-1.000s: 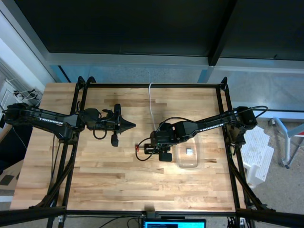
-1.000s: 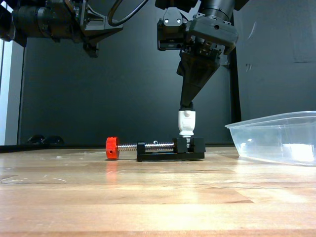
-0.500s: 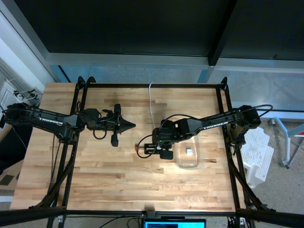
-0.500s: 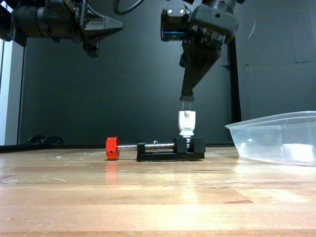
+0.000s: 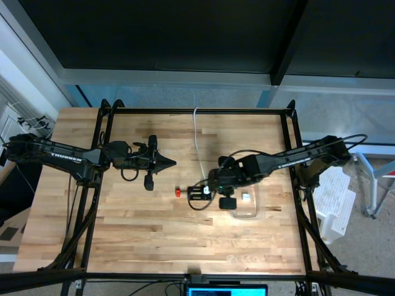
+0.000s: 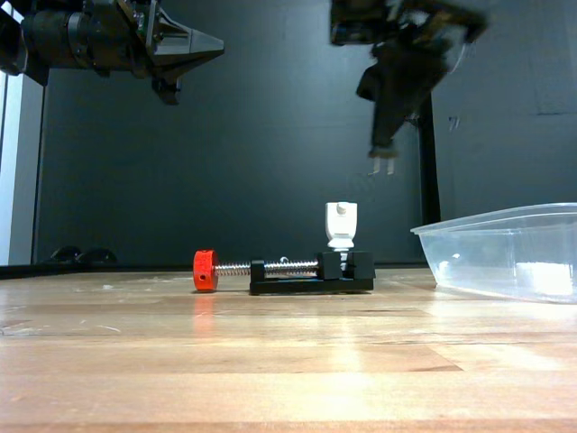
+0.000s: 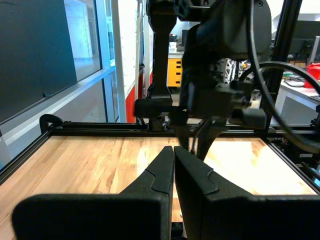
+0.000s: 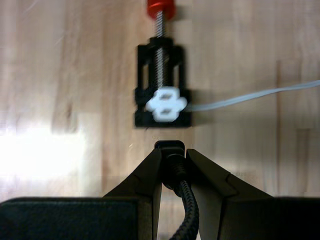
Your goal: Remove the power plug from the receptacle and place in the container
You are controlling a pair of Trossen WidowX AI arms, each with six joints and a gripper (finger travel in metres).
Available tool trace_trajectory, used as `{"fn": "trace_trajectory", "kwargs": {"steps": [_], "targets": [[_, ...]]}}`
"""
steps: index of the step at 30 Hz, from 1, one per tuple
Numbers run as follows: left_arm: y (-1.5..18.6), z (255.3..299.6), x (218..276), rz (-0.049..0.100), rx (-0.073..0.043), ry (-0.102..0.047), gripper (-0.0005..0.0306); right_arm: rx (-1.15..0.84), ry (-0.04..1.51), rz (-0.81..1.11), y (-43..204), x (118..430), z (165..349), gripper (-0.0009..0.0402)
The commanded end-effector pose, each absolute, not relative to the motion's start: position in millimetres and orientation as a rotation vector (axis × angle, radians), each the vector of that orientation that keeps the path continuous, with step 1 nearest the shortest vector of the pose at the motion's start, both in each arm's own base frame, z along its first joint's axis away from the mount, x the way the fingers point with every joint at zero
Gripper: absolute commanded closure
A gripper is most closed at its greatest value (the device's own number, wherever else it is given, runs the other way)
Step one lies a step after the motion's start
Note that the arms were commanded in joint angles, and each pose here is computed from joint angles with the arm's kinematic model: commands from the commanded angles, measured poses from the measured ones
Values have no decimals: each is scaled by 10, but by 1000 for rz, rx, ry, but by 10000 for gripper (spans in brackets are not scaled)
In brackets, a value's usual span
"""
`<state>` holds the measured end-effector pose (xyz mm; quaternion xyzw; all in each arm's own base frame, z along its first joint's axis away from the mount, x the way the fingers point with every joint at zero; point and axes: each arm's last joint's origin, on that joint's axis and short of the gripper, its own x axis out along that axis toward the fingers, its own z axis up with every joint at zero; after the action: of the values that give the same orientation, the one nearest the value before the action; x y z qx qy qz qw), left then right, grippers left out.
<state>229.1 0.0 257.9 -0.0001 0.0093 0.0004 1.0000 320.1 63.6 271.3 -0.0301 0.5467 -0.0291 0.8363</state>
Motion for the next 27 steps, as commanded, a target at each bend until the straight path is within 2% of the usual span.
{"fn": "trace_trajectory", "kwargs": {"steps": [1,10,21,24,27], "targets": [[0,2582,2290,0,0,17,300,-82,1168,-50,656,3025,2675,393],[0,2582,2290,0,0,17,300,-114,1212,-91,642,2620,2465,393],[0,2578,2292,1,0,19,300,-131,1245,-115,640,2451,2222,391],[0,2581,2291,0,0,17,300,-117,1239,-123,646,2450,2209,374],[0,2579,2292,0,0,19,300,-113,1231,-122,650,2456,2213,340]]}}
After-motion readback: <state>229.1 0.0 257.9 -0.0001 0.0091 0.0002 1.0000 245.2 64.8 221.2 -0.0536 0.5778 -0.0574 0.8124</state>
